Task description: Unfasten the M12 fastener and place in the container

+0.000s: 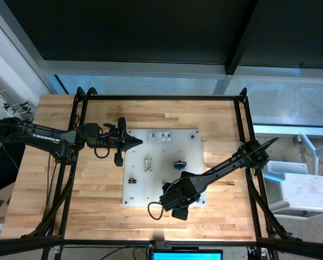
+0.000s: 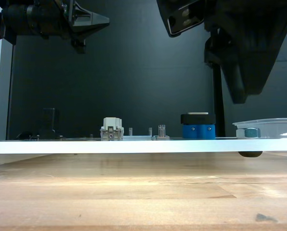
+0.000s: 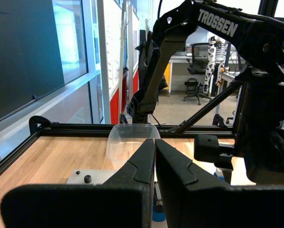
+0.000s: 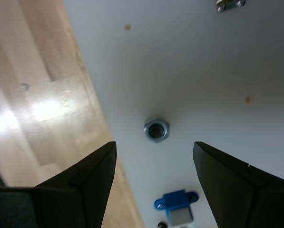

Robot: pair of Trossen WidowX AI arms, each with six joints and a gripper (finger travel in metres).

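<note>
The M12 fastener (image 4: pixel 156 129) is a small silver hex nut with a dark centre, sitting low on its stud on the white board (image 4: pixel 203 71) near its edge. In the low view the nut (image 2: pixel 251 132) stands in front of the container (image 2: pixel 273 126). My right gripper (image 4: pixel 154 143) hangs above it, open, with the nut between its fingers and apart from both. In the high view the right gripper (image 1: pixel 178 203) hides the nut, and the container (image 1: pixel 222 151) looks empty. My left gripper (image 3: pixel 154 142) is shut on nothing, held high over the board's far left (image 1: pixel 131 142).
A blue-and-black knob (image 1: pixel 179 164) stands mid-board, just beyond the right gripper. A pale connector block (image 1: pixel 148 164) and small posts (image 1: pixel 160 135) lie further left and back. Black frame rails (image 1: pixel 245 141) border the wooden table.
</note>
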